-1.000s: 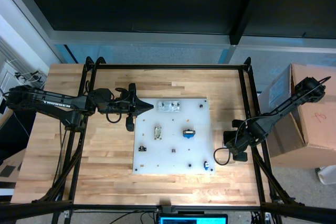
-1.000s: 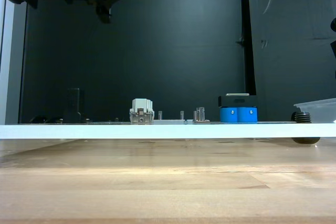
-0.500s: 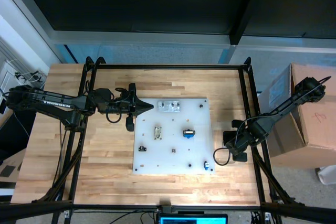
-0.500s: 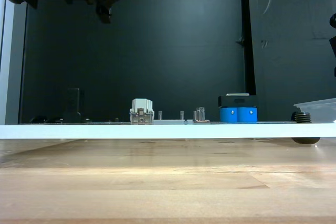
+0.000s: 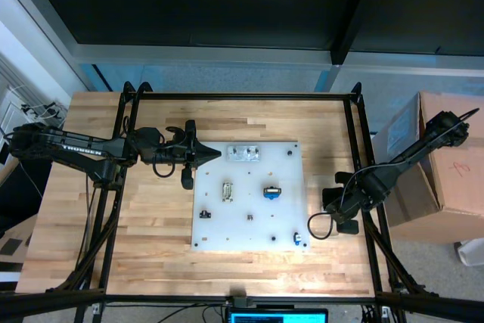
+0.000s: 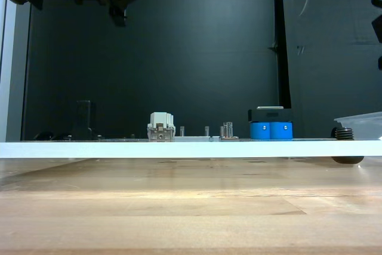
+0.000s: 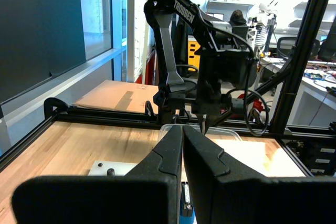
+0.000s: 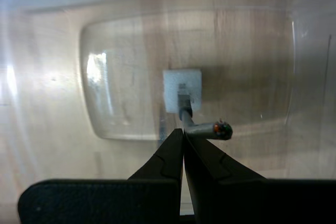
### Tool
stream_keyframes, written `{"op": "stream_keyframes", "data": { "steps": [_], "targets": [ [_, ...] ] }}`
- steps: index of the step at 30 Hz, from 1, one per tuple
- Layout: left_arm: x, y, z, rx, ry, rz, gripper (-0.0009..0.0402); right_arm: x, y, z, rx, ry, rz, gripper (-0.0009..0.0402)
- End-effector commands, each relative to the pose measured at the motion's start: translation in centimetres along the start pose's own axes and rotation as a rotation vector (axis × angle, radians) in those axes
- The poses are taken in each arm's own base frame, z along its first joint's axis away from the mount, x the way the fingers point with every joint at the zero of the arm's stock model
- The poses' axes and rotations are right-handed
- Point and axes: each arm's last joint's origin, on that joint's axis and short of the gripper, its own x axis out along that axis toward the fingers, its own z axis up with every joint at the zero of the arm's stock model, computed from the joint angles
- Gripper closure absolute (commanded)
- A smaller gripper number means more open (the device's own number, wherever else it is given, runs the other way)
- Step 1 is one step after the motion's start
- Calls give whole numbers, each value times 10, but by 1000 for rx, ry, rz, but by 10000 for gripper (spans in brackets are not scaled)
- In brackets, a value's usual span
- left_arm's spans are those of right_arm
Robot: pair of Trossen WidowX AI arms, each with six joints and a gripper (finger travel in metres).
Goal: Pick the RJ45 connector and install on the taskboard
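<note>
We see RJ45 connector (image 8: pixel 182 92) lying free in clear tray (image 8: pixel 105 77) on table (image 5: pixel 151 262), past taskboard (image 5: pixel 227 236) right edge. Right gripper (image 8: pixel 183 131) above it, jaws together. Left gripper (image 7: pixel 182 128) high over bd's far-left corner, jaws together too.

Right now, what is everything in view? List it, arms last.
Table: one, light wood, under everything.
Task board: one, white, mid-table.
Blue fixture: one, blue and black, mid-board.
Grey fixture: one, pale grey, left of blue fixture.
Clear tray: one, transparent, right of board.
RJ45 connector: one, pale with short cable, lying in tray.
Cardboard box: one, brown, off table's right edge.
Left gripper: one, black, shut, high above board's far-left edge.
Right gripper: one, black, shut, above tray near connector's cable.
</note>
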Motion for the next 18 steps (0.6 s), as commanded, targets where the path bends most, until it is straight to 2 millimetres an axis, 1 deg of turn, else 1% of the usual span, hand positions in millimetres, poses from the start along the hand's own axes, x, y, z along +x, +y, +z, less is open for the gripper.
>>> {"op": "stream_keyframes", "data": {
  "steps": [1, 13, 15, 18],
  "targets": [
    [0, 0, 0, 0, 0, 0, 392, -5, 2, 2, -1, -11, 8, 393],
    [0, 0, 0, 0, 0, 0, 393, -6, 0, 0, 8, 13, -17, 392],
    [0, 0, 0, 0, 0, 0, 393, -6, 0, 0, 5, 14, -19, 382],
    [0, 0, 0, 0, 0, 0, 393, -9, 0, 0, 6, 12, -18, 346]
  ]
}}
